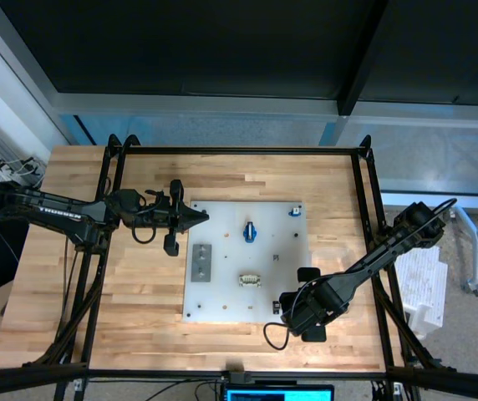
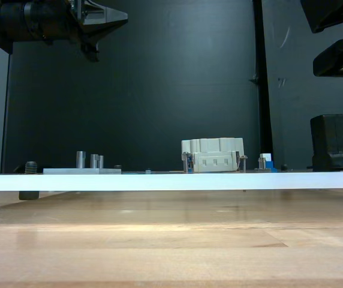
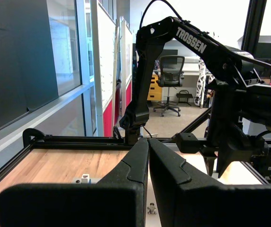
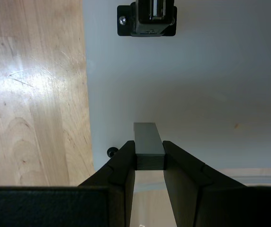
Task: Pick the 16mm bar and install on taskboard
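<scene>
16mm bar (image 4: 147,133) pinched by right hand (image 4: 149,147) over near-right corner of taskboard (image 4: 197,85) | left hand (image 3: 148,141) parked above far-left corner, pressed together | bar to be kept square, probably meant for grey block (image 1: 200,261)

Two grippers showing: left gripper (image 3: 148,140) hovering pressed closed above taskboard (image 1: 222,292) far-left corner; right gripper (image 4: 149,152) pinching one 16mm bar (image 4: 149,137) over near-right corner. Single board carrying one grey block (image 1: 200,261), one silver connector (image 1: 250,280), two blue parts (image 1: 250,231).
</scene>
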You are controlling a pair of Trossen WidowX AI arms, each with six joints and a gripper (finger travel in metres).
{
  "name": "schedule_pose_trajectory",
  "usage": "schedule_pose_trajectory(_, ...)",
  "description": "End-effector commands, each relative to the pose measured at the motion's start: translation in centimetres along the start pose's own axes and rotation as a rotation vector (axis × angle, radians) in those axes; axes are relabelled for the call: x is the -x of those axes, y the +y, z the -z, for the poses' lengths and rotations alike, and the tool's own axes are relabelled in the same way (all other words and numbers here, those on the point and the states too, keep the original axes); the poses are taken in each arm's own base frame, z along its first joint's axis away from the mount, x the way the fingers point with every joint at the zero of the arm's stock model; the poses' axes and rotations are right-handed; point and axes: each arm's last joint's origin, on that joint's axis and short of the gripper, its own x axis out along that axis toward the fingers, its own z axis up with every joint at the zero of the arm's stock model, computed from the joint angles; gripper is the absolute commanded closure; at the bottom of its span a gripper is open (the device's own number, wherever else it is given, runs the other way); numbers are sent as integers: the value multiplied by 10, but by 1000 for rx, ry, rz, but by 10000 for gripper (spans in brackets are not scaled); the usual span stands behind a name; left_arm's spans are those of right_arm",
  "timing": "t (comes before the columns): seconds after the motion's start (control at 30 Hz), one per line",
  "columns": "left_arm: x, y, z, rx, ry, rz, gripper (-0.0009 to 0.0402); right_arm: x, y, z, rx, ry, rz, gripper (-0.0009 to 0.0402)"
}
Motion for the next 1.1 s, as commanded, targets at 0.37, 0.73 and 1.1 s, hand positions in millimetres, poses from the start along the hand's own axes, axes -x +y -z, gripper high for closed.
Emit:
schedule_pose_trajectory(0.37,0,0,0,0,0,0,393,-5,-1,1,3,-2,-2,364)
schedule_pose_trajectory(0.73,0,0,0,0,0,0,393,-11,-1,3,3,-6,-5,364)
schedule_pose_trajectory(1.1,0,0,0,0,0,0,393,-12,-2,3,2,-6,-5,364)
